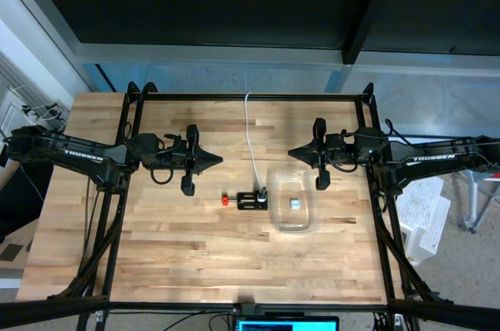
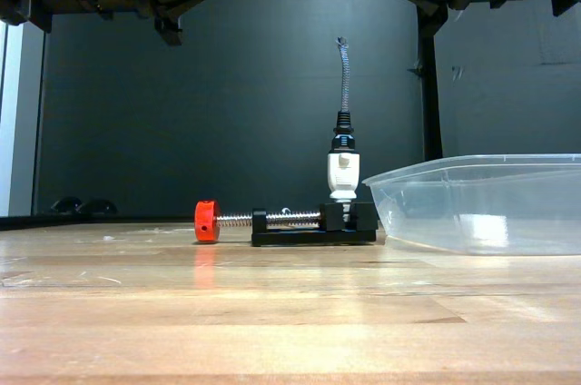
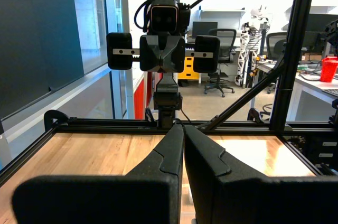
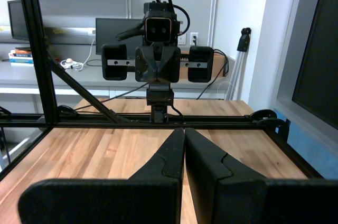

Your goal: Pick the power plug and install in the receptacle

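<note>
Worktop (image 2: 272, 312) beneath holds the receptacle (image 2: 343, 172) between my left end effector (image 1: 219, 160) and right end effector (image 1: 290, 154), both closed and high; picking not begun, I must first find the unseen power plug.

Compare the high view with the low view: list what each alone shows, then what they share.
Only high: the white cable reaching the far edge of the table, and a small pale patch in the clear tray. Only low: the receptacle standing upright in the clamp. Both: the red knob, the tray, and the left gripper and right gripper, shut, above the table.
</note>
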### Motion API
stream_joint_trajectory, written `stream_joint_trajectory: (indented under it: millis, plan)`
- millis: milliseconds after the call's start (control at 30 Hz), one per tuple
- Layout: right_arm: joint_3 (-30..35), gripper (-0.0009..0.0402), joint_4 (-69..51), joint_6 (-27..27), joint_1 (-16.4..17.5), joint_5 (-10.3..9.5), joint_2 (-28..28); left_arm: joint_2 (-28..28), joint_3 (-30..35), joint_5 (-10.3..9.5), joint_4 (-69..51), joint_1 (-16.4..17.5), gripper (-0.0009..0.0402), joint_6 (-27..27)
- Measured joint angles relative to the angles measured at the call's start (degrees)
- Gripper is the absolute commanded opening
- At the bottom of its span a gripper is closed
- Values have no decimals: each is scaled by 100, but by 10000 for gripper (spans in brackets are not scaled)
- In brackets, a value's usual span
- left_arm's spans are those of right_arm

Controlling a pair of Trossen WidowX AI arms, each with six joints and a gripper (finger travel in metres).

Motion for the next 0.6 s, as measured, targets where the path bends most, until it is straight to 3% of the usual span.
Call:
stream_joint_trajectory:
  millis: [600]
  plan:
    - [-76, 0, 26, 68, 9, -7, 0, 0, 0, 0, 2, 0, 0, 0]
